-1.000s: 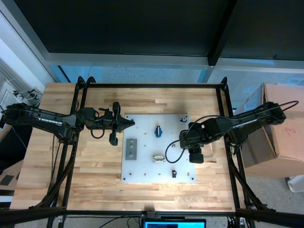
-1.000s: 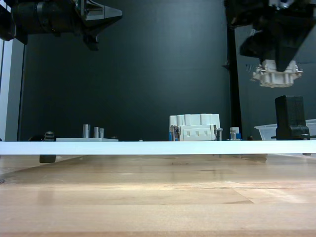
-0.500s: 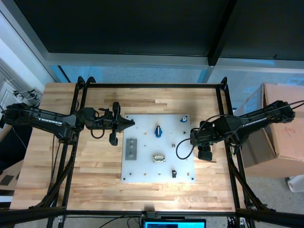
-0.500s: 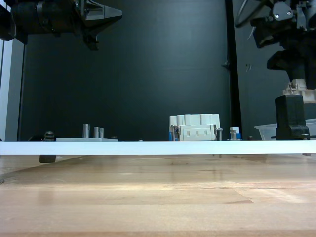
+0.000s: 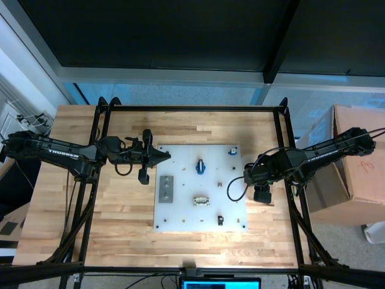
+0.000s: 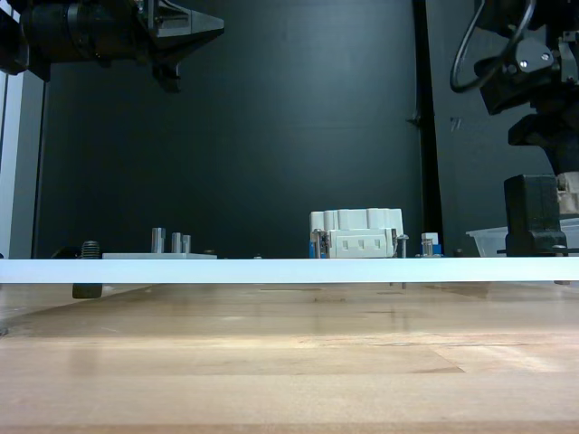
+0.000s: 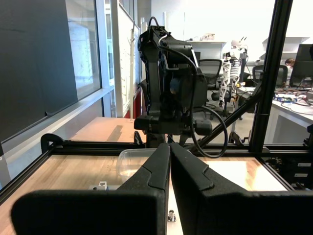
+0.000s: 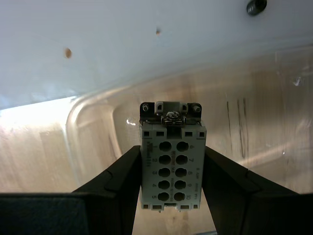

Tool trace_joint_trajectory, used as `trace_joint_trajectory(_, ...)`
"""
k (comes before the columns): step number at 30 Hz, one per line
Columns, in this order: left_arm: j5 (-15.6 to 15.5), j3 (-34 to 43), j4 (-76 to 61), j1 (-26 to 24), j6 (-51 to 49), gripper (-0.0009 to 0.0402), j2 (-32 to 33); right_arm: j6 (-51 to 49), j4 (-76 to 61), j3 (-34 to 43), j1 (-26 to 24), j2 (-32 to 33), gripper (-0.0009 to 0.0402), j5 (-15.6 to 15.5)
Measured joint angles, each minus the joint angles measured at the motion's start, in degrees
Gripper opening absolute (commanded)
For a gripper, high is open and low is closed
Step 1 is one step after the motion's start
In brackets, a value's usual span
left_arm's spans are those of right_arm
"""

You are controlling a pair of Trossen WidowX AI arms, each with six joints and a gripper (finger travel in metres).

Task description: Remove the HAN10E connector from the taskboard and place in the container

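Left gripper: the black left gripper point(image 5: 161, 156) hangs high over the left edge of the board, pointing inward. In the left wrist view its fingers point(image 7: 154, 169) are pressed together with nothing between them.
Table: a light wooden plank table point(image 5: 90, 229) inside a black metal frame.
Board: the flat white rectangular taskboard point(image 5: 180, 214) lies at the table's middle, between the two arms.
Board fittings: a grey metal block point(image 5: 166, 188) sits on the left of the board and a small blue fitting point(image 5: 200, 166) towards the far side. A white ribbed connector housing point(image 5: 201, 201) stands at the centre, upright in the low view point(image 6: 357, 233). A small black block point(image 5: 221, 220) sits near the front edge.
Right gripper: the black right gripper point(image 5: 262, 194) is just past the board's right edge, pointing downward. Its two fingers point(image 8: 112, 183) are set narrowly, clamped on the long sides of the task part.
Part location: the pale grey rectangular plastic HAN10E connector point(image 8: 172, 164) is clear of the board. It is held in the right gripper within the rim of the container. Contact with the container floor cannot be told.
Part appearance: the face shows two columns of five round holes with small numerals beside them. A metal screw bracket with a small screw at either side sits at the end away from the gripper. In the low view only a pale edge point(image 6: 570, 192) shows behind the black block.
Container: a clear plastic container point(image 8: 93, 122) with rounded corners lies on the table just beside the board's right edge.
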Motion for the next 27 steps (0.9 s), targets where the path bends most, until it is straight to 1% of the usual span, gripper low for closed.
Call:
trace_joint_trajectory(17, 0.00, -0.02, -0.02, 0.00, 0.00, 0.0000, 0.02, 0.00, 3.17, -8.57, -0.02, 0.00, 0.0029, 0.00)
trace_joint_trajectory(27, -0.02, -0.02, 0.00, 0.00, -0.02, 0.0000, 0.02, 0.04, 7.19, -10.49, -0.02, 0.02, 0.0029, 0.00)
